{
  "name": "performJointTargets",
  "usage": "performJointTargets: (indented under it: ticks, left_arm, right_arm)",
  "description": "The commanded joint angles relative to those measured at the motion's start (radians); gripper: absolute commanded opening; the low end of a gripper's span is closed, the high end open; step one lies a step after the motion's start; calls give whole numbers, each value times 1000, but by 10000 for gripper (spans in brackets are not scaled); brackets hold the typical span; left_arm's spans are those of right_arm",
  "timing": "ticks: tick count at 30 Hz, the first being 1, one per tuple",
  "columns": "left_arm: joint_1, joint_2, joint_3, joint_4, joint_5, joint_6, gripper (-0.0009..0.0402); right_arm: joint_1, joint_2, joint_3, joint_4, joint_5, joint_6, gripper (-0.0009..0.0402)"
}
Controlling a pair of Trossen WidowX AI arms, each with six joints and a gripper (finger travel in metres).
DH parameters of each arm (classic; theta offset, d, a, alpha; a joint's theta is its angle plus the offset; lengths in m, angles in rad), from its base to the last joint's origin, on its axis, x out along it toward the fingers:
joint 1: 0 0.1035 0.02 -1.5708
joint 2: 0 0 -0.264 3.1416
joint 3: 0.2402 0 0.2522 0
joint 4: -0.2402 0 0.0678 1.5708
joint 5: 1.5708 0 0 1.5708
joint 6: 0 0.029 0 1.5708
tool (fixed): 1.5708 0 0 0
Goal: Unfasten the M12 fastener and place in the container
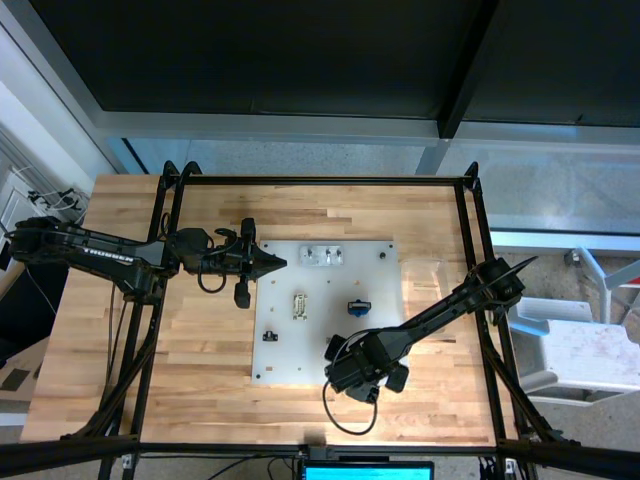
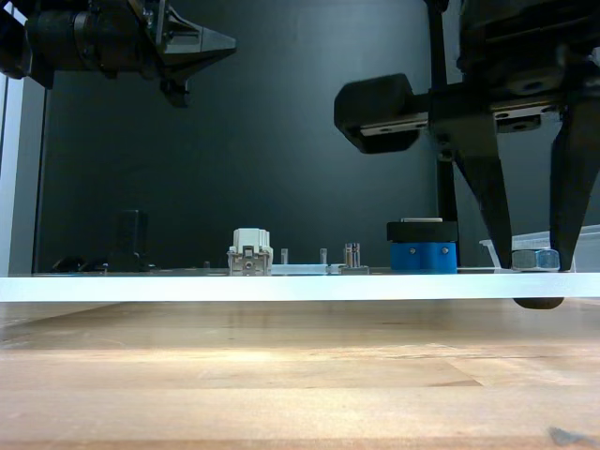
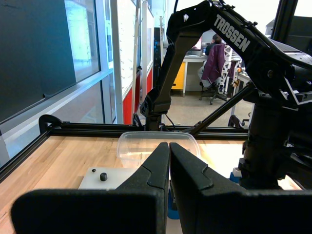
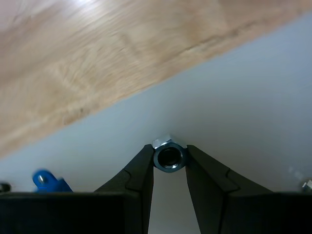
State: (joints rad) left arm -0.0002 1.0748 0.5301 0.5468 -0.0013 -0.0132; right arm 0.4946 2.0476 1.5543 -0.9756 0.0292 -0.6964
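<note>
The small silver M12 nut [image 4: 169,157] sits low on the white board [image 1: 300,345] near its near right edge, and my right gripper [image 4: 169,163] is shut on it, a fingertip pressing each side. From table height the nut [image 2: 534,260] rests at board level between the two fingers [image 2: 497,211]; no stud ribs show, so I cannot tell whether it is on its stud. From above, the right gripper [image 1: 345,358] hides the nut. The container [image 3: 146,141], a clear shallow tray, lies beyond the board's right side and looks empty. My left gripper [image 1: 283,263] hovers shut and empty over the board's far left.
A blue part [image 1: 358,307] and a white connector [image 1: 298,305] stand mid-board, with silver fittings [image 1: 322,257] toward the far edge. Black frame rails [image 1: 320,181] ring the wooden table. The right arm's link [image 1: 450,300] crosses from the right edge.
</note>
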Motion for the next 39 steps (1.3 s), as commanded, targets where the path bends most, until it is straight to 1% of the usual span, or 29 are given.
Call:
performJointTargets:
  ticks: [1,8,12,17,25,29,31,33,34,36,37,39]
  left_arm:
    - [0,0,0,0,0,0,0]
    - [0,0,0,0,0,0,0]
    - [0,0,0,0,0,0,0]
    - [0,0,0,0,0,0,0]
    - [0,0,0,0,0,0,0]
    - [0,0,0,0,0,0,0]
    - [0,0,0,0,0,0,0]
    - [0,0,0,0,0,0,0]
    - [0,0,0,0,0,0,0]
    - [0,0,0,0,0,0,0]
    - [0,0,0,0,0,0,0]
    - [0,0,0,0,0,0,0]
  right_arm:
    - [1,0,0,0,-4,-98,31]
    - [1,0,0,-2,-4,-96,59]
    - [1,0,0,-7,-5,-94,82]
    - [1,0,0,-7,-4,-93,123]
    - [3,0,0,-7,-3,-94,209]
    - [3,-16,0,-11,-3,-91,237]
    - [4,-34,0,-21,-3,-31,244]
    - [3,-52,0,-33,-3,76,245]
    - [4,-63,0,-37,-3,145,244]
    - [5,-80,0,-36,-2,321,240]
    - [5,-86,0,-35,5,426,236]
    - [5,-97,0,-34,4,655,222]
